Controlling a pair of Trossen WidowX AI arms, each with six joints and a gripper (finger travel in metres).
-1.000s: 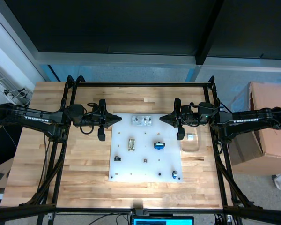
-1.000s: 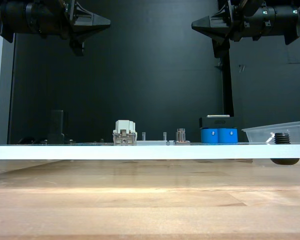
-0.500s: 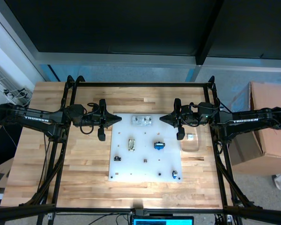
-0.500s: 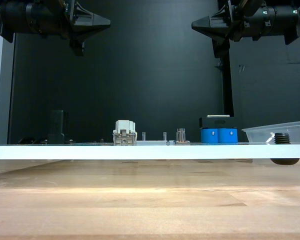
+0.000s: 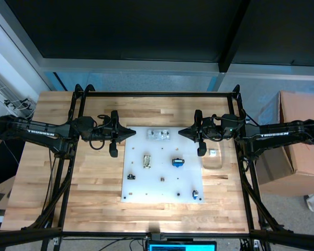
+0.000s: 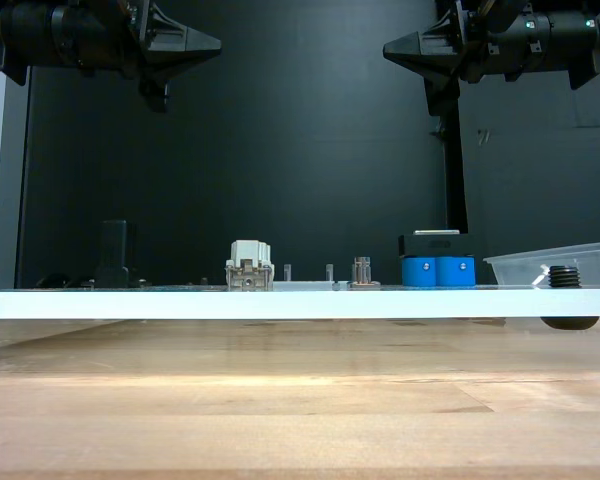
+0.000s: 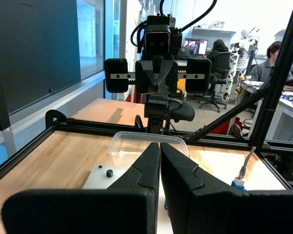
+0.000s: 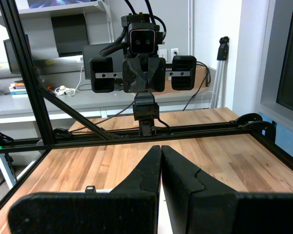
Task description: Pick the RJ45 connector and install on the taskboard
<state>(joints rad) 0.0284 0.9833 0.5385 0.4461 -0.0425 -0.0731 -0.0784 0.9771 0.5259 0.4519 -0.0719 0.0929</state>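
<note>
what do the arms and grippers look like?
Both matte black: left arm and right arm carry white TROSSEN lettering. The left gripper and right gripper, high over the board, have wedge-shaped fingers; black cables loop at the wrists.

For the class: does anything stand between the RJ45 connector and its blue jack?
Nothing visible: the connector stands in the blue jack, cable upward. Left gripper and right gripper hover shut above the white board, at its far end.
</note>
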